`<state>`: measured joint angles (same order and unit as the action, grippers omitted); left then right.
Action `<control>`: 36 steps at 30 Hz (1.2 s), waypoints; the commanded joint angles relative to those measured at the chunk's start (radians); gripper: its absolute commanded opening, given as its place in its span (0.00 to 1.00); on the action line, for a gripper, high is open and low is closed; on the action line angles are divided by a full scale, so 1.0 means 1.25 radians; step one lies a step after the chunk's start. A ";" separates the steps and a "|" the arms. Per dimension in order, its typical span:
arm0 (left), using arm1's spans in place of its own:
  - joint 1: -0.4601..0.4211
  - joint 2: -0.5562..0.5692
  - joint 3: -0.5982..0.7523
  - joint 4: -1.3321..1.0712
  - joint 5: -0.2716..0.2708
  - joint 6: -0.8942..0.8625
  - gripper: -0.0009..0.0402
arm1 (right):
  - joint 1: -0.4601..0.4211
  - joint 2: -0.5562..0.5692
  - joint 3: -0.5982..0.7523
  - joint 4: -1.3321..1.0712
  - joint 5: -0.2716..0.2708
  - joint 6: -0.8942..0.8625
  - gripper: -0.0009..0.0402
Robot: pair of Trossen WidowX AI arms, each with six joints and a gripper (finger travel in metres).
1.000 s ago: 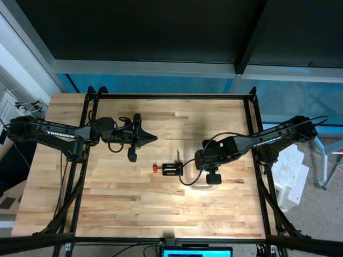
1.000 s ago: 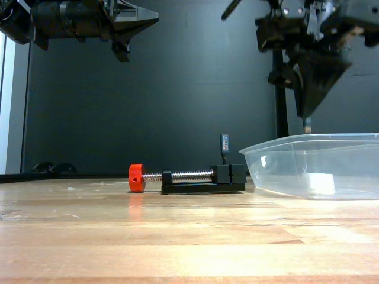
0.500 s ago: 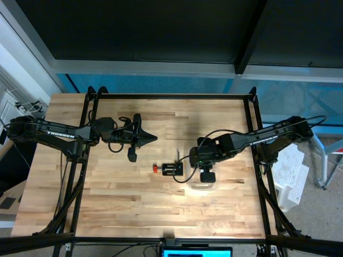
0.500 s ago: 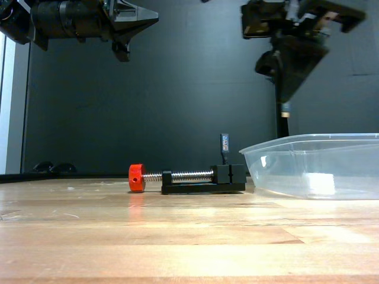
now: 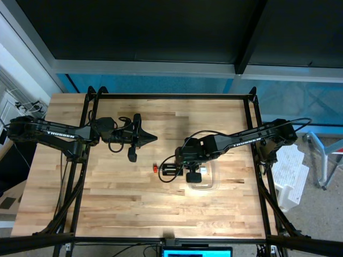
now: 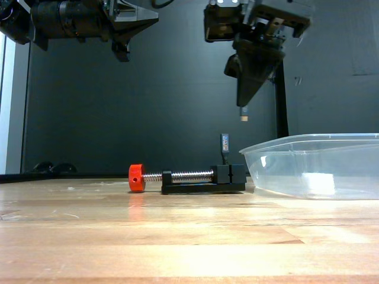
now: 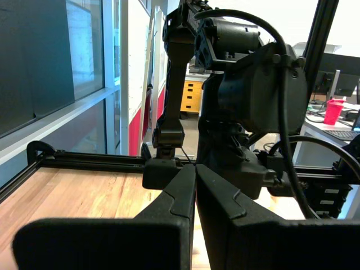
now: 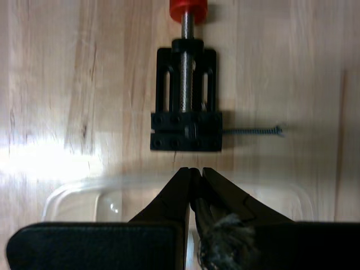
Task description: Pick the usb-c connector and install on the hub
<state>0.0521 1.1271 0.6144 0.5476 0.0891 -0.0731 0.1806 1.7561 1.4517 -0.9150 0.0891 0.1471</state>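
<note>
One offset matters: usb-c connector (image 6: pixel 243 113), pinched vertical and plug-down in the right gripper (image 6: pixel 243 103), hangs above the upright hub (image 6: pixel 224 144) clamped in the vise (image 6: pixel 201 176), slightly toward the table's (image 6: pixel 177 236) right edge; left gripper (image 6: pixel 156 18) hovers high leftward, jaws together, empty.

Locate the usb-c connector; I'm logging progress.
Usb-c connector hangs from the right gripper above the vise end by the tub; left gripper hovers high at left.

"TROSSEN" printed along left arm (image 5: pixel 60 135); nothing else legible.
</note>
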 commanded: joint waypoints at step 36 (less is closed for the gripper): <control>0.000 0.000 0.000 0.000 0.000 0.000 0.02 | -0.009 0.074 0.054 0.018 0.016 0.007 0.02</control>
<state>0.0521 1.1271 0.6144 0.5476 0.0891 -0.0734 0.1684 1.8481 1.5204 -0.8944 0.1120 0.1555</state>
